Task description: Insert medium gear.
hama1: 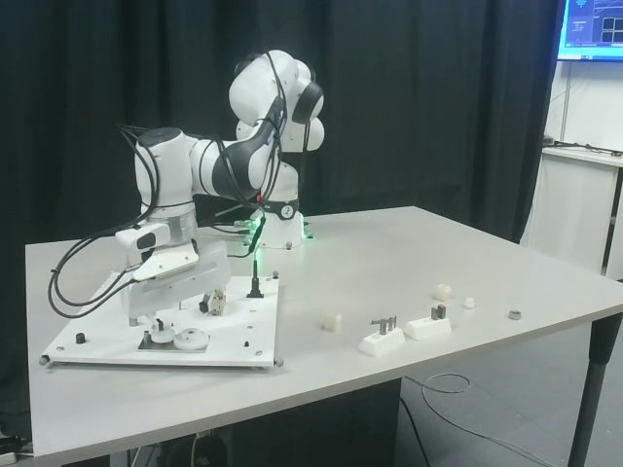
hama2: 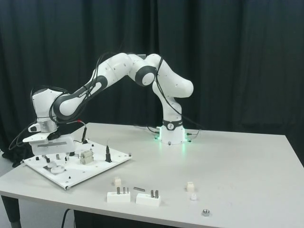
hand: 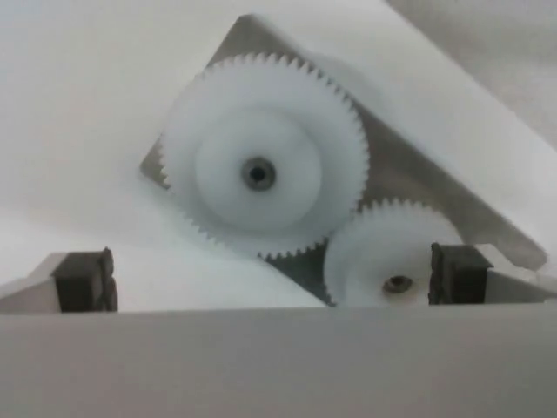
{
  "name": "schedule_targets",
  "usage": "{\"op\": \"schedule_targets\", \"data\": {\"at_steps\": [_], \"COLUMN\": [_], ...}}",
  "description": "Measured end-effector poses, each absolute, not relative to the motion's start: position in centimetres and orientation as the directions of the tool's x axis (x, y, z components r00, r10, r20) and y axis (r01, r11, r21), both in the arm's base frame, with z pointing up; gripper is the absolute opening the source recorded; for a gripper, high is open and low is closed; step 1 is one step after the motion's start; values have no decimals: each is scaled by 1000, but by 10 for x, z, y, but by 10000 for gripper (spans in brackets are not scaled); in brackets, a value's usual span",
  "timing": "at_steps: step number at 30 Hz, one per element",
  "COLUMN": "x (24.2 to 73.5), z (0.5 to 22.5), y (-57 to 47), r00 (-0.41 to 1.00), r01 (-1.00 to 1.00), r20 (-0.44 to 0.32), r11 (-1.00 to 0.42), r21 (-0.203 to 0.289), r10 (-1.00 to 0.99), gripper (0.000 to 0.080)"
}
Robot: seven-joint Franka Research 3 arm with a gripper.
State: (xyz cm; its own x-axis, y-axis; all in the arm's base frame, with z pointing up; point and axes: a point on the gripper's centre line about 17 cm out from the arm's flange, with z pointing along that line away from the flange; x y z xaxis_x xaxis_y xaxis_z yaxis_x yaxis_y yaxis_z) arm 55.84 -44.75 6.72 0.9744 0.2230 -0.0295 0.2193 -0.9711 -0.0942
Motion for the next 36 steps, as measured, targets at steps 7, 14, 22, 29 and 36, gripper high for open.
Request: {"op": "schedule_targets", "data": {"at_steps": [7, 14, 22, 29, 36], "x": [551, 545, 543, 542, 542], "z": [67, 66, 67, 66, 57], "y": [-442, -441, -440, -440, -436], "r00": [976, 976, 974, 972, 970], "r01": [211, 210, 219, 230, 239], "r20": [-33, -35, -33, -28, -13], "r11": [-971, -971, -969, -966, -964], "r21": [-110, -116, -118, -115, -119], "r10": [215, 215, 224, 235, 242], "gripper": [800, 800, 800, 800, 800]}}
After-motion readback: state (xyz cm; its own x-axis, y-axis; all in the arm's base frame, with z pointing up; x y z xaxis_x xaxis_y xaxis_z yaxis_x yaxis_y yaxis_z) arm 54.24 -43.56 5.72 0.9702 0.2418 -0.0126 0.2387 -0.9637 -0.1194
